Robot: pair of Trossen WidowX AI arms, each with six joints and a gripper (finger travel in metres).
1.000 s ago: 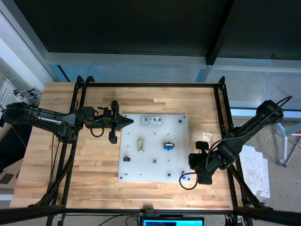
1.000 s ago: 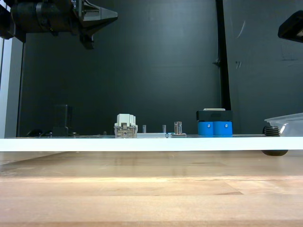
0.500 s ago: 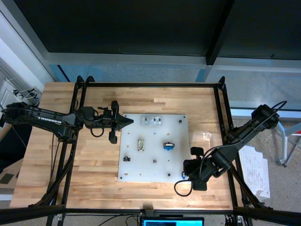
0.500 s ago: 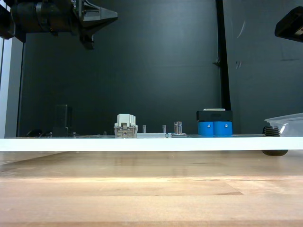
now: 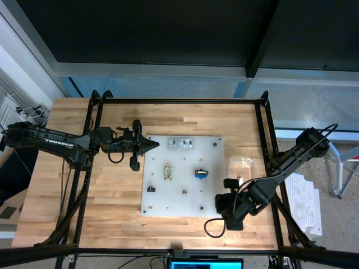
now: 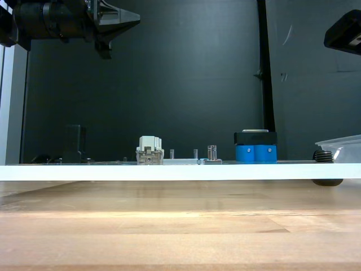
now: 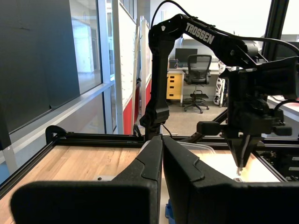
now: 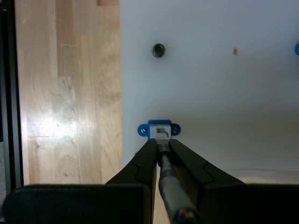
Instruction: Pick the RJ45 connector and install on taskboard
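Two arms reach in over the counter (image 5: 112, 196), and only the right one is at work. The taskboard (image 5: 179, 193) lies flat at the counter's middle. The left end effector (image 5: 152, 144) hangs high over the board's far left edge with its fingers pressed together on nothing.

The right end effector (image 8: 160, 141) stands tip-down over the board's near right corner. It is clamped narrowly on the connector (image 8: 162, 134) where the grey cable (image 8: 169, 184) joins it. The cable trails back between the fingers.

Governing relation: the blue socket (image 8: 142, 130) sits directly ahead of the right fingertips, close to the board's edge. The connector's long axis runs along the fingers and points into the socket mouth. The right arm is plainly the nearer. The judged remaining move is a straight push along that axis.

View differences: only the right wrist view shows the connector and the socket. The high view hides both beneath the end effector. The low view shows just a piece of the right arm, well above the board. Whether the connector tip has entered the socket cannot be told.
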